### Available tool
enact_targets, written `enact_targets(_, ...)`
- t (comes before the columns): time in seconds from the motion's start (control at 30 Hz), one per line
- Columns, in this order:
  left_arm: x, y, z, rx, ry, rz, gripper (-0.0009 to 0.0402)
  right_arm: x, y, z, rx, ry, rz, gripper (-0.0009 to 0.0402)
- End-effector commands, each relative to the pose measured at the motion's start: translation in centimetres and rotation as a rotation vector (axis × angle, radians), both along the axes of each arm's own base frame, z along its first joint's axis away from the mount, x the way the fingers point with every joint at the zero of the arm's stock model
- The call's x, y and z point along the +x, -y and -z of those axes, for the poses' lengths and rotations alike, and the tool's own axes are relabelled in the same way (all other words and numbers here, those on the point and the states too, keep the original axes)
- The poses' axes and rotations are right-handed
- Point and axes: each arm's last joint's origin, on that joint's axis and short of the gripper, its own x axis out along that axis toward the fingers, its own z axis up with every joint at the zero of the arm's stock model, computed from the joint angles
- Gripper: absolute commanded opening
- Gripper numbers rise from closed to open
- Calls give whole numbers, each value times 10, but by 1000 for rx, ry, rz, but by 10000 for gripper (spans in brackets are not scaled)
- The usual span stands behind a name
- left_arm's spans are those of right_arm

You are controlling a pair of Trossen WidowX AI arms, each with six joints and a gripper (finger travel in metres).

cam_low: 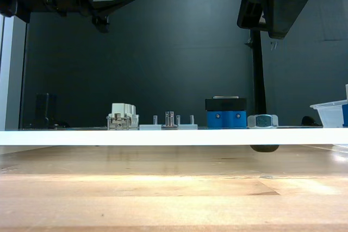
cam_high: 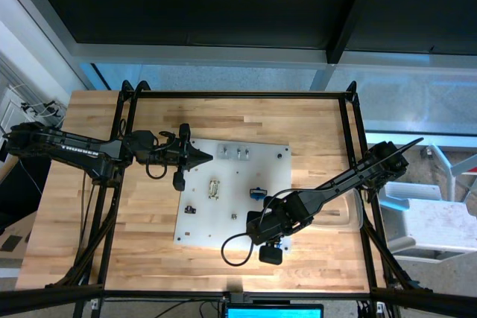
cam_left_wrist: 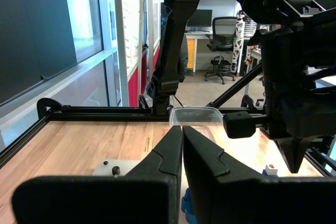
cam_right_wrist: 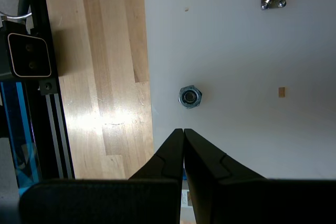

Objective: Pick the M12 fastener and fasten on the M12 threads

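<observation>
Now the M12 nut (cam_low: 262, 120) sits on its stud (cam_right_wrist: 190, 97) near the near right edge of the white board (cam_high: 223, 221). In the low view its silver hexagon rests down at board level and no ribs show under it. The stud's dark top fills the nut's bore in the right wrist view.

Above it hangs the right gripper (cam_right_wrist: 183, 129), pointing straight down, its fingers pressed together on nothing and well clear of the nut. The right arm reaches in from the right edge with its elbow bent and its wrist turned downward.

A blue-and-black part (cam_low: 225, 115) stands just beside the nut on the board.

The left arm stretches level from the left edge of the wooden surface (cam_high: 112, 214). The left gripper (cam_high: 209, 156) is raised over the board's far left, aimed sideways, fingers closed and empty.
</observation>
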Motion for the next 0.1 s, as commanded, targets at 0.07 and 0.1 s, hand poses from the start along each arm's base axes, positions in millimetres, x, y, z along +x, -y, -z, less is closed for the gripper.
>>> enact_targets(0.07, 0, 0, 0, 0, 0, 0, 0, 0, 0, 1, -3, -3, 1, 0)
enact_targets(0.1, 0, 0, 0, 0, 0, 0, 0, -1, 0, 2, -4, -5, 1, 0)
